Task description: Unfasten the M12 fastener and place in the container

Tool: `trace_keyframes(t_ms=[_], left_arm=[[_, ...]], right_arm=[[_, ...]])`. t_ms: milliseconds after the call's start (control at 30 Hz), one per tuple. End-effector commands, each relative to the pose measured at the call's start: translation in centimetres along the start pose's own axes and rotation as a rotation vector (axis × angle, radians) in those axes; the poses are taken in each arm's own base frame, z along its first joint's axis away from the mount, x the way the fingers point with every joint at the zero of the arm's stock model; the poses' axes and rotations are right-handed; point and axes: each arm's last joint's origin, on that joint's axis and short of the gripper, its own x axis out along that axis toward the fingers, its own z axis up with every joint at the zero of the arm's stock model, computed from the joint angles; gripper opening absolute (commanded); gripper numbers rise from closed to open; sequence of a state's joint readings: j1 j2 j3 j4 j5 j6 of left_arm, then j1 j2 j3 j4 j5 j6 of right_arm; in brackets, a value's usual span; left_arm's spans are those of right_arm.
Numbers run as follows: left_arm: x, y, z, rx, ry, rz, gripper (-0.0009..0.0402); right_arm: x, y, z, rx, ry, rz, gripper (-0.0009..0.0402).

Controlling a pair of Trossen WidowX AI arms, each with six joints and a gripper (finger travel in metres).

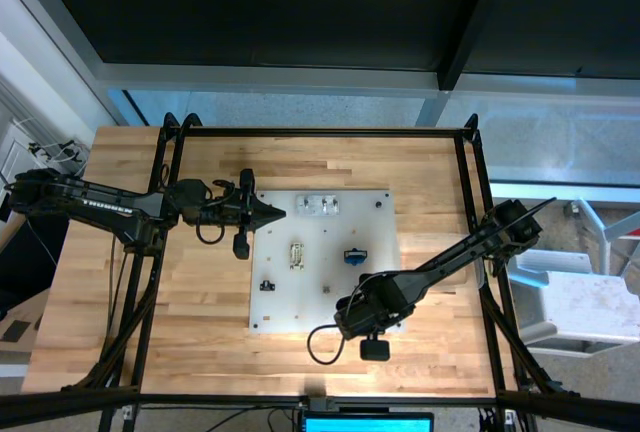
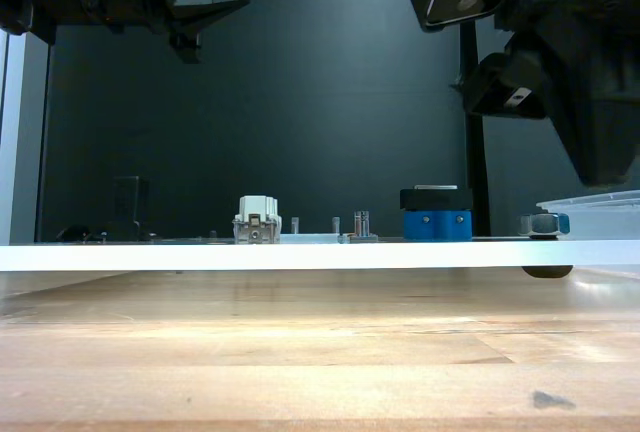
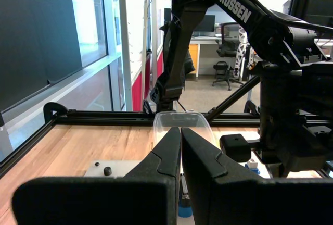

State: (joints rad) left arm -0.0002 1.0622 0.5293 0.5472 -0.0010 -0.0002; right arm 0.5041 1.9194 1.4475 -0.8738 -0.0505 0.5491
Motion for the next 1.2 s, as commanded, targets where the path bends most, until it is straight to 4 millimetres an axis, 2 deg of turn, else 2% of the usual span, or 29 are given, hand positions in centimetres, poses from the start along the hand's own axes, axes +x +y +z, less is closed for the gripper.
trace_keyframes(t_ms=[33, 500, 1067, 1200], left_arm=[[0.0, 0.0, 0.0, 0.0, 0.0, 0.0, 0.0], [0.0, 0.0, 0.0, 0.0, 0.0, 0.0, 0.0], [0.0, 0.0, 0.0, 0.0, 0.0, 0.0, 0.0], [0.0, 0.0, 0.0, 0.0, 0.0, 0.0, 0.0]], right_arm=[[0.4, 0.0, -0.1, 0.001, 0.0, 0.003, 0.0], [2.1, -0.6, -0.5, 0.008, -0.03, 0.021, 0.0], [2.0, -0.9, -0.5, 0.004, -0.036, -0.023, 0.0], [1.2, -1.6, -0.7, 0.02, -0.083, -0.232, 0.0]])
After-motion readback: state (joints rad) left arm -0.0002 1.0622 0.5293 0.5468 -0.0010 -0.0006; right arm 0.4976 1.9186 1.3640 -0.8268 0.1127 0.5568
